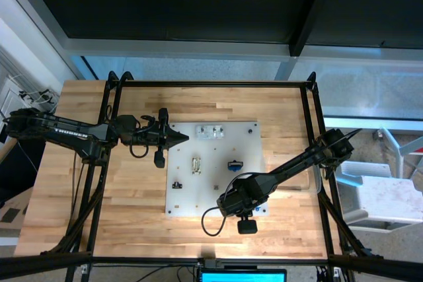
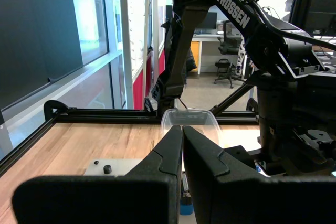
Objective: Unfasten the M12 fastener and place in the container
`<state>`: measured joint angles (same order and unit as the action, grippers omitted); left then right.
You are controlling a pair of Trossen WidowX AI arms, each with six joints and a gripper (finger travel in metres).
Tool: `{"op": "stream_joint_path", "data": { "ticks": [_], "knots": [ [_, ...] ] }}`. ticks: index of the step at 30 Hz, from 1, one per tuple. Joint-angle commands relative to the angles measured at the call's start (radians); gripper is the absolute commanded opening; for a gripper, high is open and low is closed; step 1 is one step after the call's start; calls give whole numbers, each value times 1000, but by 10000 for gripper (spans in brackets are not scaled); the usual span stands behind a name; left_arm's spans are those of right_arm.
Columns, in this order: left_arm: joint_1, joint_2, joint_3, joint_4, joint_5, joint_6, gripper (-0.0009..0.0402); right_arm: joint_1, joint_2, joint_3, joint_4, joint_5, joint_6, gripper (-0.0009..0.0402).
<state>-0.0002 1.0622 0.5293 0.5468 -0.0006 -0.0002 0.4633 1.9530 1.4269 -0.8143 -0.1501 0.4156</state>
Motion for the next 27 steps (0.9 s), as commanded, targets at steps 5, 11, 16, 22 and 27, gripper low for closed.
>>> {"op": "stream_joint_path", "data": {
  "ticks": [5,11,16,22,27],
  "knots": [
    [0,0,0,0,0,0,0,-3,1,-6,-2,29,8,0],
    [0,0,0,0,0,0,0,-3,1,-12,-6,31,34,0],
    [0,0,0,0,0,0,0,-3,1,-13,-7,29,49,0],
    [0,0,0,0,0,0,0,-4,1,-13,-8,52,53,0],
    [0,0,0,0,0,0,0,-4,1,-13,-8,53,59,0]
  ]
}}
